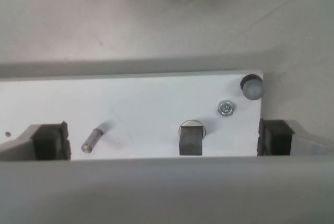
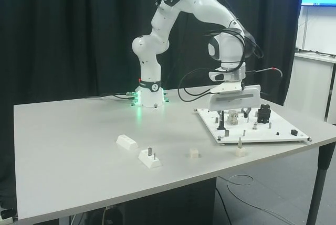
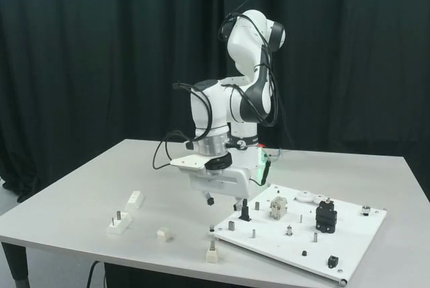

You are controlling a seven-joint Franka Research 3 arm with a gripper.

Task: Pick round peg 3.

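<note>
Wrist view: round peg 3 point(image 1: 93, 139) between open tool point(image 1: 163, 139) fingers.

The white arm point(image 2: 178, 10) rises from its base point(image 2: 149, 95), which is bolted to the grey worktop point(image 2: 79, 136) and glows green at the foot. From the base it climbs straight up, bends over at a high elbow, then drops forward and down to the wrist point(image 2: 227, 52). Black cables point(image 2: 191, 86) loop from the wrist and hang beside the arm. The end effector point(image 1: 163, 139) points straight down and hangs low, close above the surface below it. Its two fingers are spread wide apart, and in the wrist view the black pads point(image 1: 50, 140) sit at opposite sides with nothing between them.
</note>
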